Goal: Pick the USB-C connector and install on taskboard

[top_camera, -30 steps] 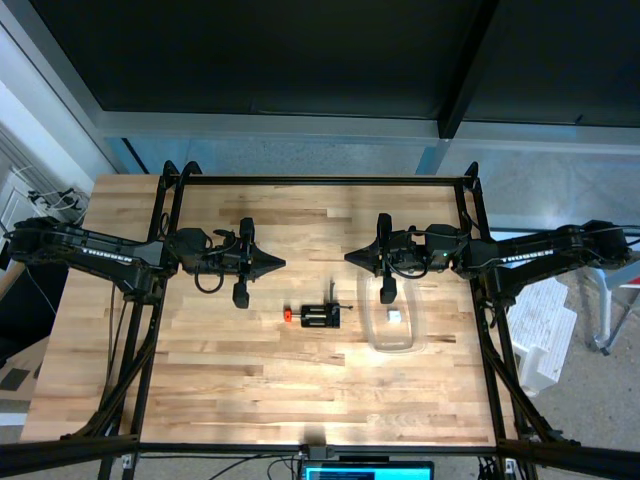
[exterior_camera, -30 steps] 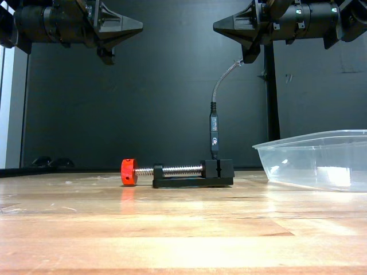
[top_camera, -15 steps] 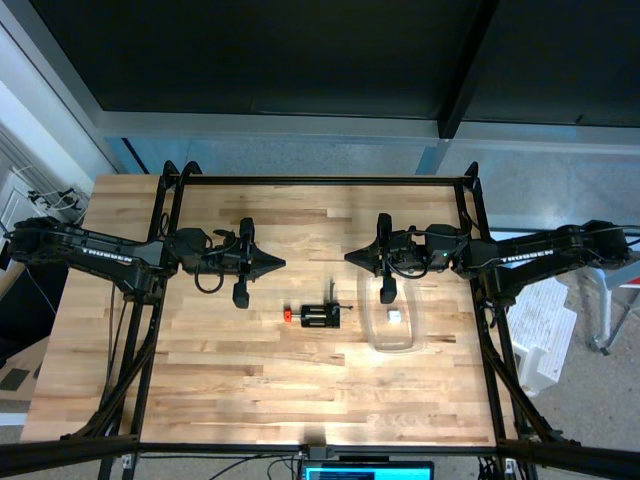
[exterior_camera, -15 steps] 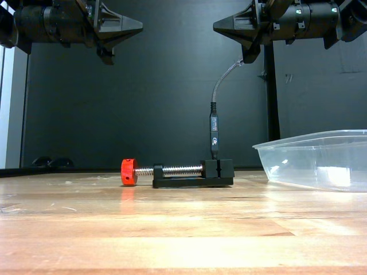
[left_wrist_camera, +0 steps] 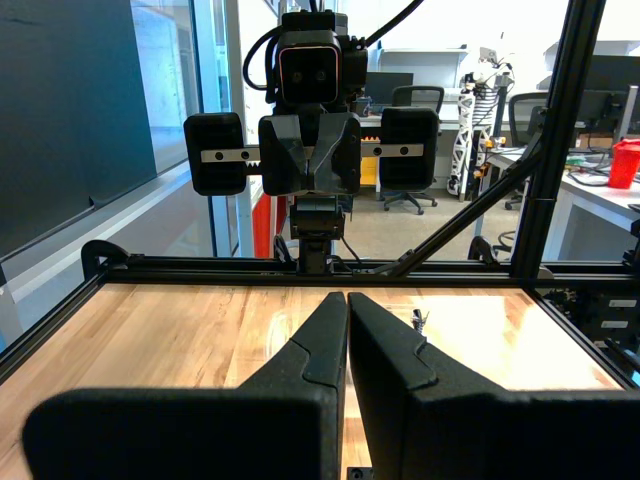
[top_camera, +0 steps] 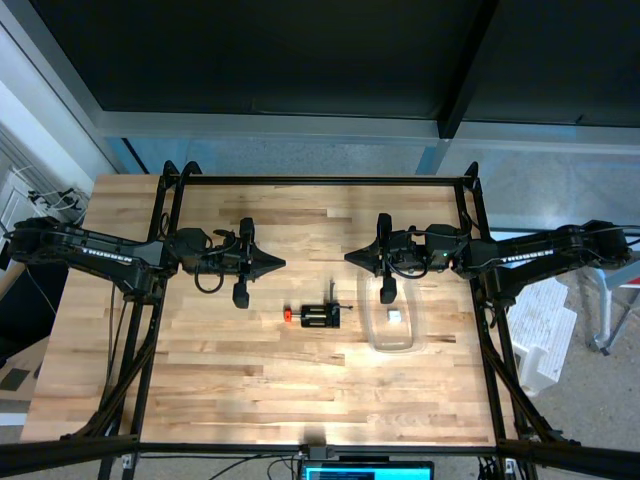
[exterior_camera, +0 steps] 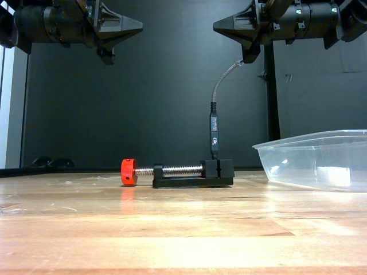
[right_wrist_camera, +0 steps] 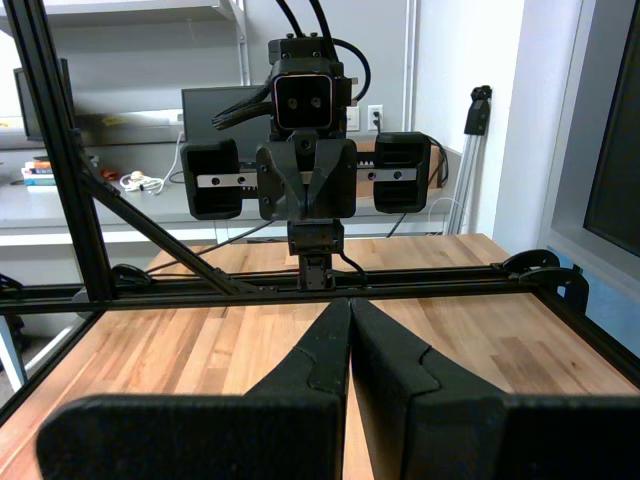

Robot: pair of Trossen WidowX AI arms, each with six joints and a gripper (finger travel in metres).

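Note:
The taskboard [exterior_camera: 192, 175] is a small black block with an orange-red knob [exterior_camera: 129, 172] and lies mid-table [top_camera: 320, 317]. The USB-C connector [exterior_camera: 213, 134], a slim dark plug, stands upright in the block's end away from the knob. Its braided cable [exterior_camera: 223, 80] curves upward. My left gripper [top_camera: 283, 264] hovers high above the table, left of the block, shut and holding nothing. Facing it from the right at the same height is my right gripper [top_camera: 347, 258], also shut and holding nothing. Each wrist view shows its own closed fingertips [left_wrist_camera: 347, 297] [right_wrist_camera: 350, 300] and the opposite arm.
A clear plastic tray [top_camera: 392, 345] sits just right of the taskboard with a small white block [top_camera: 395, 315] inside; it also shows in the low view [exterior_camera: 321, 160]. A black frame [top_camera: 320, 181] borders the wooden table.

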